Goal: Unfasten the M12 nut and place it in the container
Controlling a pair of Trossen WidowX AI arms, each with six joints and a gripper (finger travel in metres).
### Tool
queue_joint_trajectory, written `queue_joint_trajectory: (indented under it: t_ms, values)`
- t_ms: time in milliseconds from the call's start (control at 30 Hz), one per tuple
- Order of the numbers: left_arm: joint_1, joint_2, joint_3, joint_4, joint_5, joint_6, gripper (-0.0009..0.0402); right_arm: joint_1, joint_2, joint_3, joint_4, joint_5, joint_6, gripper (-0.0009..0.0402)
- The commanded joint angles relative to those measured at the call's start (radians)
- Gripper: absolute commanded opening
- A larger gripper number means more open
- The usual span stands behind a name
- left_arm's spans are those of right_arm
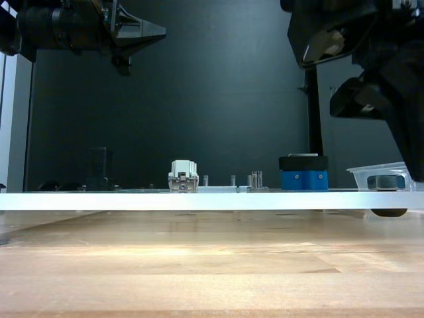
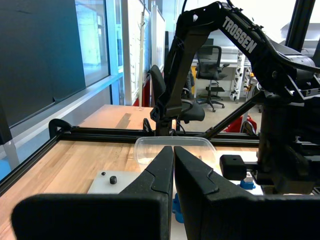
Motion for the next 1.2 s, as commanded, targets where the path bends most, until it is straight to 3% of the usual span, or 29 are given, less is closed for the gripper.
queue_joint_trajectory:
  t_ms: [33,200,333,700,733,833,900,1033,1200]
  values:
    - [0.0,0.0,0.0,0.0,0.0,0.0,0.0,-0.004,0.0,-0.007,0.004,0.001,-0.002,0.0]
    - [0.0,0.0,0.0,0.0,0.0,0.0,0.0,-0.008,0.0,-0.008,0.0,0.005,-0.002,0.0]
    - [0.0,0.0,0.0,0.0,0.0,0.0,0.0,-0.009,-0.001,-0.008,-0.013,0.037,0.0,0.0]
    - [0.0,0.0,0.0,0.0,0.0,0.0,0.0,-0.011,-0.002,-0.008,-0.013,0.039,-0.017,0.0]
    - [0.0,0.0,0.0,0.0,0.0,0.0,0.0,-0.011,-0.003,-0.008,-0.019,0.06,-0.03,0.0]
    - [0.0,0.0,0.0,0.0,0.0,0.0,0.0,-0.01,-0.014,0.003,-0.089,0.218,0.014,0.0]
    - [0.0,0.0,0.0,0.0,0.0,0.0,0.0,-0.011,-0.024,0.015,-0.127,0.264,0.022,0.0]
    - [0.0,0.0,0.0,0.0,0.0,0.0,0.0,-0.011,-0.036,0.019,-0.151,0.252,0.026,0.0]
    - [0.0,0.0,0.0,0.0,0.0,0.0,0.0,-0.01,-0.049,0.019,-0.154,0.175,0.032,0.0]
